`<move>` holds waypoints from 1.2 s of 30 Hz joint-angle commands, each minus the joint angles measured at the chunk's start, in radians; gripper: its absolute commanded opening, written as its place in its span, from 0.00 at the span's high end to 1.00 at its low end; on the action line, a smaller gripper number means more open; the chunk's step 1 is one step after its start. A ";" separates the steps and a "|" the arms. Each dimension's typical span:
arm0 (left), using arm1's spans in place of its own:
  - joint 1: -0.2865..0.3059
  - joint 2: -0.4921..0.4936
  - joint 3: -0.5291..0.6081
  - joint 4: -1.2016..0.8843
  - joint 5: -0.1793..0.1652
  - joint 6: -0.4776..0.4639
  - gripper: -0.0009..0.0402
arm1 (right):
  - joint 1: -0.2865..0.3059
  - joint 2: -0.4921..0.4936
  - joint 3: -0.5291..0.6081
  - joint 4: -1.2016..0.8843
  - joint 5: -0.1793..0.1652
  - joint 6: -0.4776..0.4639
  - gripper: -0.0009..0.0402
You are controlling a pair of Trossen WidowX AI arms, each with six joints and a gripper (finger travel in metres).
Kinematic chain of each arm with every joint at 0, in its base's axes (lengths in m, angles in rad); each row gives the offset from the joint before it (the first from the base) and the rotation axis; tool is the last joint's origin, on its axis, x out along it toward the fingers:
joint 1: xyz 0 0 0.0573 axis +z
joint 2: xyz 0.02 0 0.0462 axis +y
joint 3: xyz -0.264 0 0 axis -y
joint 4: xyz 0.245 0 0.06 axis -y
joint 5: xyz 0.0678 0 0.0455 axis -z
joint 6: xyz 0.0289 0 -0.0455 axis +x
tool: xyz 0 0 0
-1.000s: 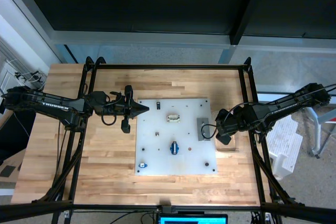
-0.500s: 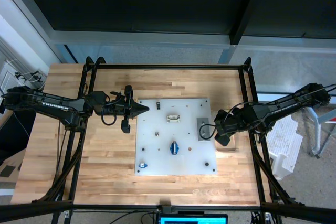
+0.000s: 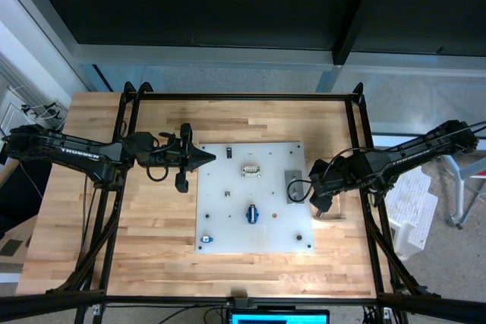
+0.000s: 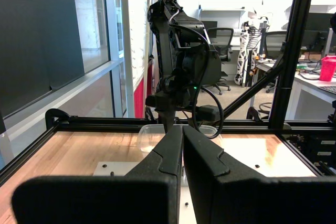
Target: Remove the 16mm cylinder and place in the container
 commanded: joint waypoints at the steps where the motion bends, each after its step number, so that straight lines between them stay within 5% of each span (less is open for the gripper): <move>1: 0.000 0.000 0.000 0.000 0.000 0.000 0.98 | 0.000 0.000 0.000 0.000 0.000 -0.001 0.34; 26: 0.000 0.000 0.000 0.000 0.000 0.000 0.98 | 0.000 0.000 0.001 0.000 -0.019 -0.013 0.34; 36: 0.000 0.000 0.000 0.000 0.000 0.000 0.98 | -0.029 0.000 0.103 0.015 -0.016 -0.185 0.42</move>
